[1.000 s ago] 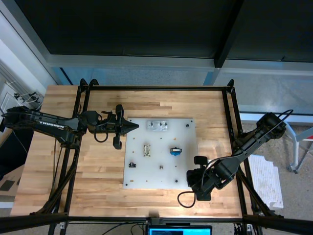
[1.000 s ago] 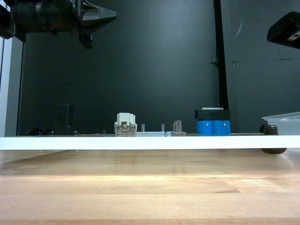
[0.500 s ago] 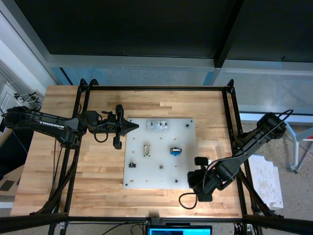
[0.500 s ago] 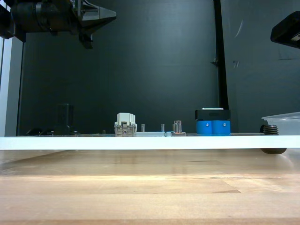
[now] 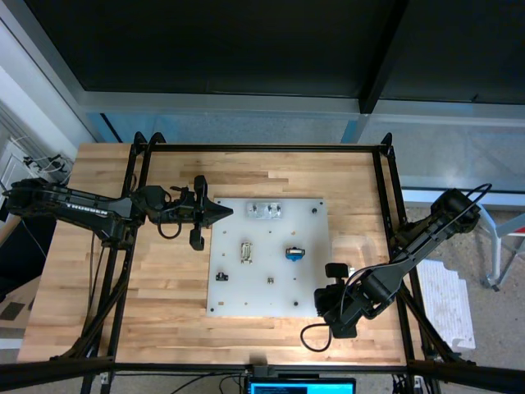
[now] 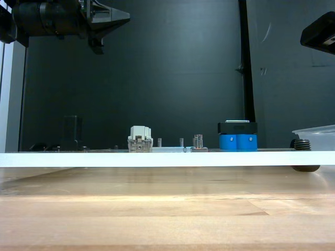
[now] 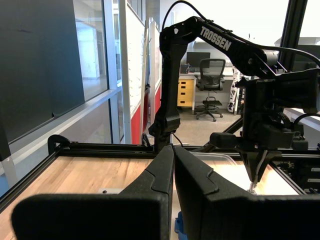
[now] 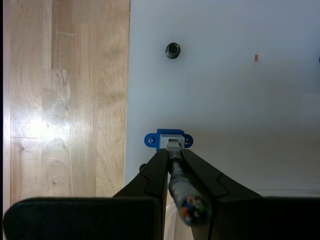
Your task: Pick the RJ45 connector and install on taskboard
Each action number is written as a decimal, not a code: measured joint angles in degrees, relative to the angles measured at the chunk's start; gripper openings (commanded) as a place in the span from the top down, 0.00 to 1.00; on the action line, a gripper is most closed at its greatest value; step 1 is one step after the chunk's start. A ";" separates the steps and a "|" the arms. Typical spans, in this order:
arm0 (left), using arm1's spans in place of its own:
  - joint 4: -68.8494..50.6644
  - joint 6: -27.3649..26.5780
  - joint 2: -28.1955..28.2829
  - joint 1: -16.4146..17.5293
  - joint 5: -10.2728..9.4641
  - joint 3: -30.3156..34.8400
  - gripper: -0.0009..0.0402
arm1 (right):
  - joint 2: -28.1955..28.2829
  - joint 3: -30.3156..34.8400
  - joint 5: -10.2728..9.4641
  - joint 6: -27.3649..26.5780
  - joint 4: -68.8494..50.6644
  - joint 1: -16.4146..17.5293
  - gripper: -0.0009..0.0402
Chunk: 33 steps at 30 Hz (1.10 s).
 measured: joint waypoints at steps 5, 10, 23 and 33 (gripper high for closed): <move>0.00 0.02 0.00 0.00 0.00 0.00 0.98 | 0.00 -0.07 -0.04 -0.24 0.02 -0.24 0.98; 0.00 0.02 0.00 0.00 0.00 0.00 0.98 | 0.00 -0.07 -0.15 -0.85 0.07 -0.46 0.98; 0.00 0.02 0.00 0.00 -0.02 -0.02 0.98 | 0.39 -1.07 -0.22 -1.46 1.77 -0.55 0.98; -0.02 0.02 0.00 0.00 -0.02 0.00 0.98 | 0.09 -3.96 -0.81 -1.38 5.03 -0.59 0.98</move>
